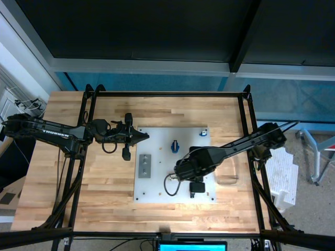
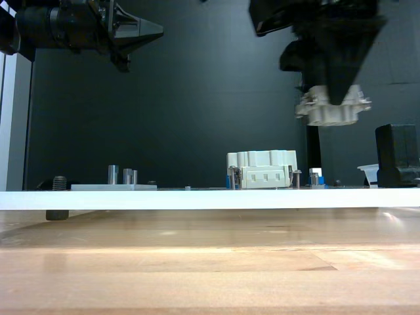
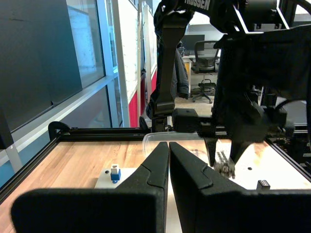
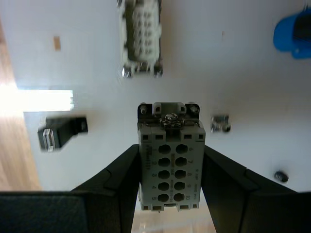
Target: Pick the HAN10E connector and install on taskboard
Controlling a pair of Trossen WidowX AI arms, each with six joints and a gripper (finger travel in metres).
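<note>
Right wrist view: HAN10E connector [image 4: 170, 141] gripped by its long sides in the right gripper [image 4: 170, 167] jaws, numbered hole face to camera. It hangs well clear above the taskboard [image 4: 252, 77], offset from the beige mating housing [image 4: 141, 41], likely kept high for alignment before lowering. Left gripper [image 1: 142, 136] has jaws pressed together and empty, aloft by the board's left edge, apparently parked out of the way. Wooden tabletop [image 1: 63, 183] carries the board
</note>
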